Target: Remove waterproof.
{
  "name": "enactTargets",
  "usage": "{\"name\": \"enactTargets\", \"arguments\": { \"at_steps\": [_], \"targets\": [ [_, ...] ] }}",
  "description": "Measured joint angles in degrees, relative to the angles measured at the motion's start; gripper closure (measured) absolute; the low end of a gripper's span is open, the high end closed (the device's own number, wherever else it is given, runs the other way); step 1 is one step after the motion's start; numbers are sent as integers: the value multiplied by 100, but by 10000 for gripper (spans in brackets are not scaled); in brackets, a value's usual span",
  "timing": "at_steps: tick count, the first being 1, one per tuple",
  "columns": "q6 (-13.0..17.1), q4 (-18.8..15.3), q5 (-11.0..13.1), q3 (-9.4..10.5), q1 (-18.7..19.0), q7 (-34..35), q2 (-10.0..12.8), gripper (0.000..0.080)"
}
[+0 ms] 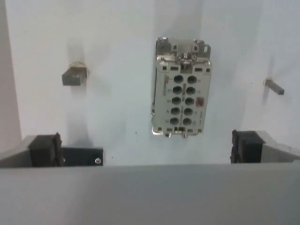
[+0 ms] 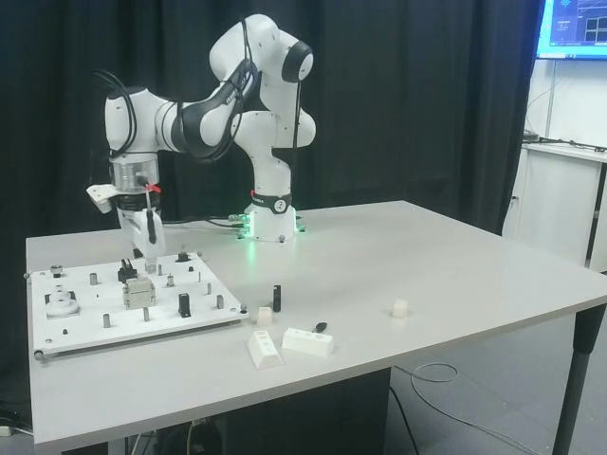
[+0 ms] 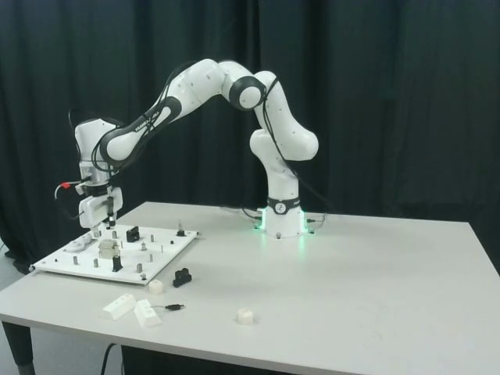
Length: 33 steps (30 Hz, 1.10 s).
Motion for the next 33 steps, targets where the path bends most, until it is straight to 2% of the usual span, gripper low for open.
{"name": "enactTargets", "arguments": {
  "at_steps": [9, 15, 21, 33],
  "targets": [
    [233, -10, 39, 0, -18, 0, 203, 3],
    [331, -22, 271, 1, -38, -8, 319, 3],
    [360, -25, 472, 1, -58, -86, 370, 3],
    [361, -73, 556, 1, -104, -245, 380, 3]
  ]
}}
